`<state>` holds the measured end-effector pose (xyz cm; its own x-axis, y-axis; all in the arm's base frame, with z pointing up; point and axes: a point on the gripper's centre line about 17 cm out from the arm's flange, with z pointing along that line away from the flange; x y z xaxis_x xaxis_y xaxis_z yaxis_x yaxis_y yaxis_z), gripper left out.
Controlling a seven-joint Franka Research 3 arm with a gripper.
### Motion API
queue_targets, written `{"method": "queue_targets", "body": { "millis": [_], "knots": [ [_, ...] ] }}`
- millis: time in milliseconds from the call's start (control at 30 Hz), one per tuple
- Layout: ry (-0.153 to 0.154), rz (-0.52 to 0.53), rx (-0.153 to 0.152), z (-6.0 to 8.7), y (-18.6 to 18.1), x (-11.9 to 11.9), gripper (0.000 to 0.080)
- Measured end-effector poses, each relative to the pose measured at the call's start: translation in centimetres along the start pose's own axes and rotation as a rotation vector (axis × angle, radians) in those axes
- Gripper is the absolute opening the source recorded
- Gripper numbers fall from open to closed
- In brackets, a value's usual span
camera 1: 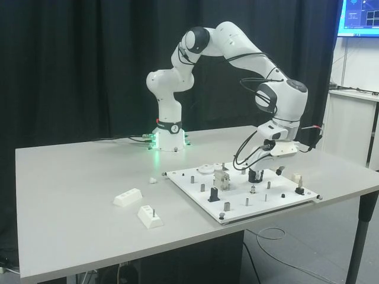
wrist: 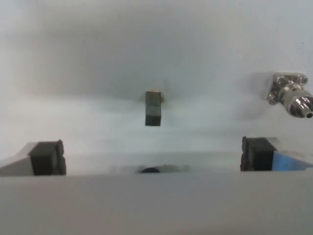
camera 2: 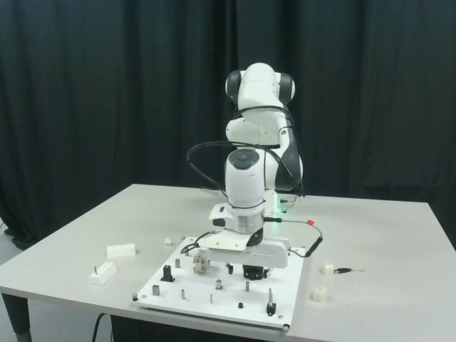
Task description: Pick square peg 1.
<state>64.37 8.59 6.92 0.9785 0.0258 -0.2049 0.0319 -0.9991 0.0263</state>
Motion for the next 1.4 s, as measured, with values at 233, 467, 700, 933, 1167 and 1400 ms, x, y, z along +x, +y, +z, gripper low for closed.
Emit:
{"method": "queue_targets", "body": {
  "millis": [233,467,700,933,1167,1400],
  "knots": [
    [0.002,0.003,-0.001,-0.1,0.1,0.0,0.0800],
    [0.008,0.006,-0.002,-0.2,0.3,0.2,0.0800],
    [0.017,0.009,-0.003,-0.4,0.6,0.5,0.0800],
    [0.028,0.014,-0.012,-0.9,1.3,0.7,0.0800],
    [0.040,0.020,-0.023,-1.6,2.2,0.9,0.0800],
    [0.046,0.046,-0.025,-1.9,2.9,1.1,0.0800]
  ]
}}
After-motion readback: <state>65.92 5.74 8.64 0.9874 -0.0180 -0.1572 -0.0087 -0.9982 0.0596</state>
